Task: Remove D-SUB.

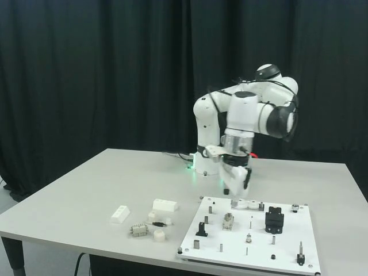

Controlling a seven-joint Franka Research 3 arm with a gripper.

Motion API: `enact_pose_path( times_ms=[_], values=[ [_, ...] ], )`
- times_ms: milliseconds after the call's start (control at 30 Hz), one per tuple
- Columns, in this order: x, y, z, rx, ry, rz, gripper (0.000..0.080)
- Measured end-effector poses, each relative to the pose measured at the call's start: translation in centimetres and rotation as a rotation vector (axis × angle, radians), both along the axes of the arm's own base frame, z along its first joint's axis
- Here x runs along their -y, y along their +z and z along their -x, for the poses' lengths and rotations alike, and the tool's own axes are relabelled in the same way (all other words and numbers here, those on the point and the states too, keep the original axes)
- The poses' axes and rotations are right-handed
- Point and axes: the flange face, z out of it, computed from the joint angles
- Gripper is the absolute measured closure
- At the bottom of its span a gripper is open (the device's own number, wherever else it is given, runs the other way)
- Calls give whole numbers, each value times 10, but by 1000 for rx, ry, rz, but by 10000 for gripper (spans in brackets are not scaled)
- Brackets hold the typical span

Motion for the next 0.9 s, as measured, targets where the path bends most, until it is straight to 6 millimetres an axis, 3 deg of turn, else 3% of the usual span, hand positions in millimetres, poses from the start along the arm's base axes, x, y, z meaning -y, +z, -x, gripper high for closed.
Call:
enact_pose_path(
  times_ms=[233, 400, 900],
  values=[
    [-39, 11, -4, -29, -50, 37, 3],
    [-56, 15, -7, -52, -83, 48, 3],
    [-74, 11, -21, -122, -161, 20, 3]
  ],
)
